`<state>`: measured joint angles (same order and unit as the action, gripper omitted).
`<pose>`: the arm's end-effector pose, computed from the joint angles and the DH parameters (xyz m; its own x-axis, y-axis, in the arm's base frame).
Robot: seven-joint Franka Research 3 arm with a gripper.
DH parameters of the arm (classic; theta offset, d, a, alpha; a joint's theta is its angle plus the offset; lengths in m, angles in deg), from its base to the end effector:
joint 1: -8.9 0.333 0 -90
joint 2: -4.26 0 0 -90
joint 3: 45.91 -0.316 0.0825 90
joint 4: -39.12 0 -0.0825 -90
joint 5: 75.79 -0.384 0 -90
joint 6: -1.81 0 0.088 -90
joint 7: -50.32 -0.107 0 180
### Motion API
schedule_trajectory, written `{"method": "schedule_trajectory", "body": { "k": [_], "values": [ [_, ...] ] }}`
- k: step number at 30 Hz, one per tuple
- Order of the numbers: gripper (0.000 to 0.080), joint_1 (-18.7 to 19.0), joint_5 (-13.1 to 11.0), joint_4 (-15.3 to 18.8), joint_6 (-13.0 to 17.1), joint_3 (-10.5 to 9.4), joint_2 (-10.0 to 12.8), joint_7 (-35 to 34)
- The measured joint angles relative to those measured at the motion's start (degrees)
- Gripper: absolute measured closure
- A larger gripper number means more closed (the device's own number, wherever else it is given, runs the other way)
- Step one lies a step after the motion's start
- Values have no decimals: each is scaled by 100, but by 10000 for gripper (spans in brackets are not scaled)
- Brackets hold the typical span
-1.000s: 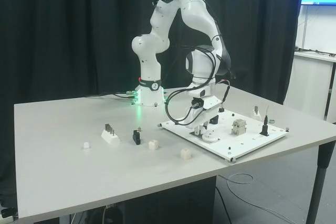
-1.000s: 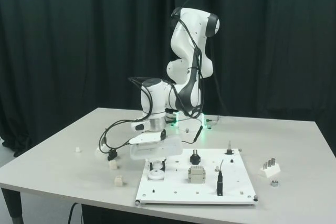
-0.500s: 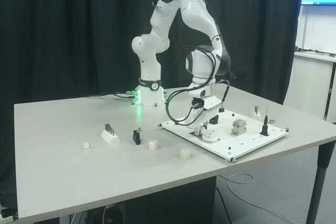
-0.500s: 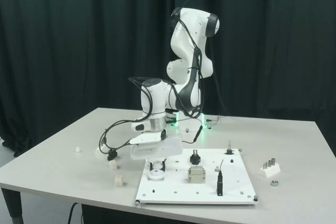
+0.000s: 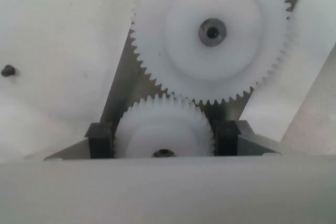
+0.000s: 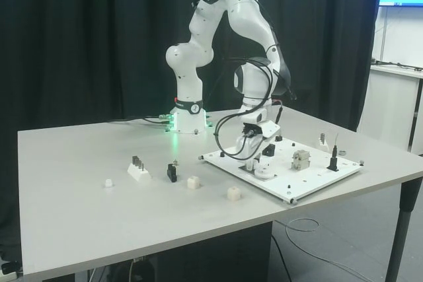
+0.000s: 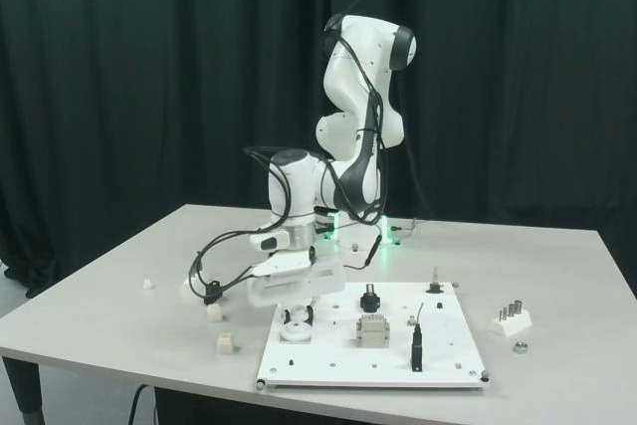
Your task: Insert medium gear.
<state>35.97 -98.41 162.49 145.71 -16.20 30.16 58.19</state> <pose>0.5638 -0.0311 0.2115 0.9820 -0.1887 -0.0050 -0.1887 -0.9820 -0.0096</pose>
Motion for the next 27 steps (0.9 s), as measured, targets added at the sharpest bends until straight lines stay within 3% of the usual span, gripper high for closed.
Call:
{"method": "schedule_trajectory", "body": {
  "k": [11, 27],
  "values": [
    [406, -32, 83, 0, 27, -42, 7, 277],
    [406, -73, 74, 0, 33, -81, 7, -356]
  ]
}}
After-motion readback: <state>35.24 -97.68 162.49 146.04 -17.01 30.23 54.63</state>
